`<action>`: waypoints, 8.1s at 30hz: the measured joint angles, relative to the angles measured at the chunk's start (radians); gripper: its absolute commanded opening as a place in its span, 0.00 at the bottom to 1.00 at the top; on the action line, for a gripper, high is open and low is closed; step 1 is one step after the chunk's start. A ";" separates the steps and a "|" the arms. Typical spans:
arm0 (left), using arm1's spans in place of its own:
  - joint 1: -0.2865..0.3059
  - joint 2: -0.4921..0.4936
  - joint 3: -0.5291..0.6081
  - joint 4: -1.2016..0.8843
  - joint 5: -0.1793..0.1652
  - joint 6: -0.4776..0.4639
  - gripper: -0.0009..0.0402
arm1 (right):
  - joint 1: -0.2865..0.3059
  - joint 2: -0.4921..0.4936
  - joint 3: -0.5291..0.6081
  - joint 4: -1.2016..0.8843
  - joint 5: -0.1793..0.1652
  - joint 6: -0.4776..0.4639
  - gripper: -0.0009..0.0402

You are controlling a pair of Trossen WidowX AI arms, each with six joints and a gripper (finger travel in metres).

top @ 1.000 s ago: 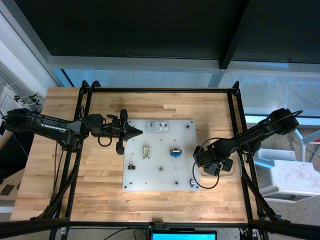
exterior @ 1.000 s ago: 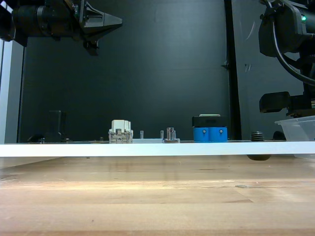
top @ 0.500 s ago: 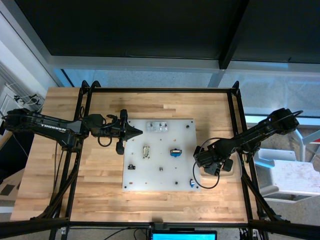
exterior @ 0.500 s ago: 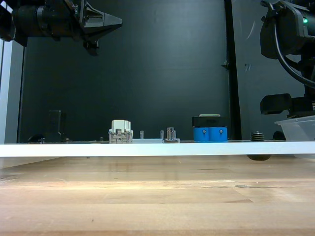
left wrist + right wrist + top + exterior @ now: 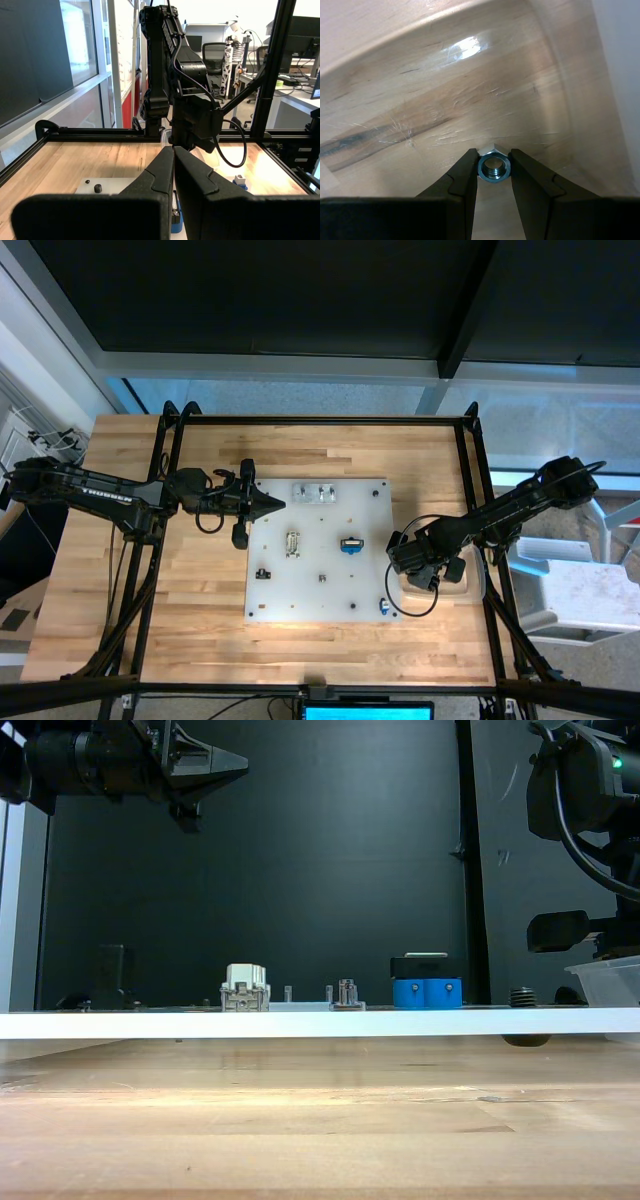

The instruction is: Pick the M12 fastener and fasten on the M12 threads

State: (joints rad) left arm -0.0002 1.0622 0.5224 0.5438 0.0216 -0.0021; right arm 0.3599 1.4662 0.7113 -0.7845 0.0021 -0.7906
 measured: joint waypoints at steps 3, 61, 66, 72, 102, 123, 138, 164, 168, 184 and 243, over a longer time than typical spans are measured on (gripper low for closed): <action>0.000 0.000 0.000 0.000 0.000 0.000 0.02 | 0.000 0.000 0.000 0.000 -0.002 0.000 0.12; 0.000 0.000 0.000 0.000 0.000 0.000 0.02 | 0.081 0.618 1.042 -0.381 0.005 -0.270 0.11; 0.000 0.000 0.000 0.000 0.000 0.000 0.02 | 0.082 0.648 1.047 -0.370 0.002 -0.271 0.11; 0.000 0.000 0.000 0.000 0.000 0.000 0.02 | 0.087 0.666 1.047 -0.351 -0.003 -0.271 0.11; 0.000 0.000 0.000 0.000 0.000 0.000 0.02 | 0.096 0.685 1.031 -0.325 -0.018 -0.274 0.11; 0.000 0.000 0.000 0.000 0.000 0.000 0.02 | 0.096 0.684 1.018 -0.295 -0.029 -0.232 0.11; 0.000 0.000 0.000 0.000 0.000 0.000 0.02 | 0.094 0.684 1.019 -0.298 -0.030 0.236 0.11; 0.000 0.000 0.000 0.000 0.000 0.000 0.02 | 0.091 0.684 1.018 -0.302 -0.029 1.589 0.11; 0.000 0.000 0.000 0.000 0.000 0.000 0.02 | 0.091 0.684 1.018 -0.303 -0.029 1.836 0.11; 0.000 0.000 0.000 0.000 0.000 0.000 0.02 | 0.091 0.684 1.017 -0.306 -0.029 2.866 0.11; 0.000 0.000 0.000 0.000 0.000 0.000 0.02 | 0.094 0.684 1.017 -0.315 0.002 3.894 0.11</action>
State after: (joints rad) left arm -0.0002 1.0622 0.5224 0.5438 0.0219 -0.0017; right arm 0.4541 2.1502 1.7287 -1.0992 0.0040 3.1039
